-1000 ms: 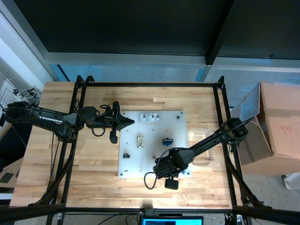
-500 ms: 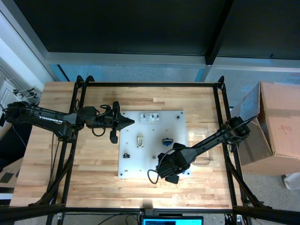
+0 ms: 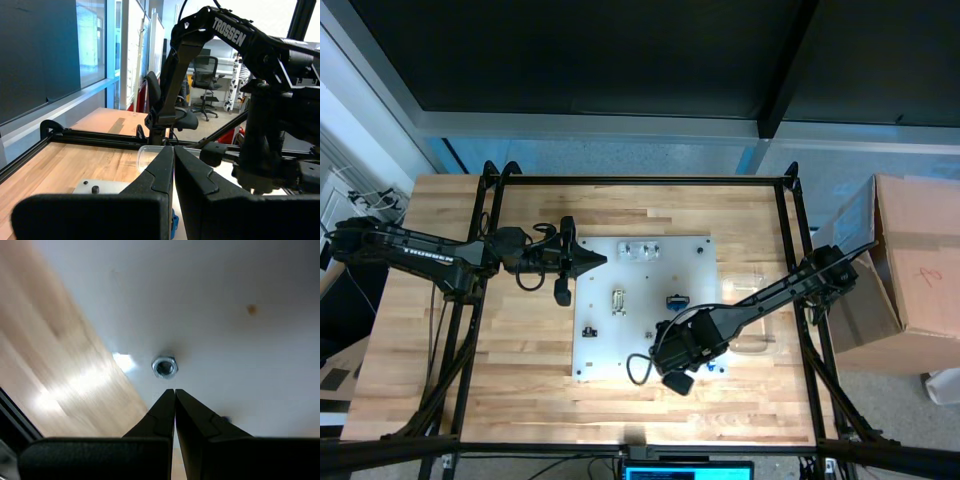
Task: Unfasten the M12 nut and place it in the container
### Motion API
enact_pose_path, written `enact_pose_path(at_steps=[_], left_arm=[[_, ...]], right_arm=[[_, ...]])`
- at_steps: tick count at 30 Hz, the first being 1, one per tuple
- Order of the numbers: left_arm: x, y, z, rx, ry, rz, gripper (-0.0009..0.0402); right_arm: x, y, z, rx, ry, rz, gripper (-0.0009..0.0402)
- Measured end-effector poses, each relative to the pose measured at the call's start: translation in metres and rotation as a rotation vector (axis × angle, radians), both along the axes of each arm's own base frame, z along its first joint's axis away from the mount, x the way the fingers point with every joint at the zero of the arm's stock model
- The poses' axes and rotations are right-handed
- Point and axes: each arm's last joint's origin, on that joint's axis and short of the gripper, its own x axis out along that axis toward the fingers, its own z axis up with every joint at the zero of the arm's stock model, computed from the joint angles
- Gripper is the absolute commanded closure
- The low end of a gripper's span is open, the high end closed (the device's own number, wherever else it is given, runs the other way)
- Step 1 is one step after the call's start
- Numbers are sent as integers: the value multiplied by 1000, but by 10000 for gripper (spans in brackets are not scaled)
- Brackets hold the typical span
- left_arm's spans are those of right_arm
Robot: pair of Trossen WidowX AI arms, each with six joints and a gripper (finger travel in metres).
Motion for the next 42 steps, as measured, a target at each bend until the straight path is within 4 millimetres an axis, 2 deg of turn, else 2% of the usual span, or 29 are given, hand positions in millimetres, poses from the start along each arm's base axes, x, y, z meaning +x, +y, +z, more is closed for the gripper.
enact_pose_path(at_steps=[4, 8, 14, 18, 23, 28, 42], left_arm=[[0, 0, 0, 0, 0, 0, 393], [0, 0, 0, 0, 0, 0, 393], [0, 0, 0, 0, 0, 0, 393], [0, 0, 0, 0, 0, 0, 393], [0, 0, 0, 0, 0, 0, 393], [0, 0, 0, 0, 1, 0, 393], [0, 0, -1, 0, 7, 0, 393]], right_arm=[[0, 2, 1, 83, 44, -189, 325], [2, 1, 1, 77, 30, -366, 270], [5, 1, -1, 46, -4, -467, 201], [10, 4, -16, 37, 13, -498, 181], [16, 6, -32, 24, 30, -509, 186], [19, 8, -44, 10, 49, -517, 210], [17, 7, -47, -8, 66, -516, 339]])
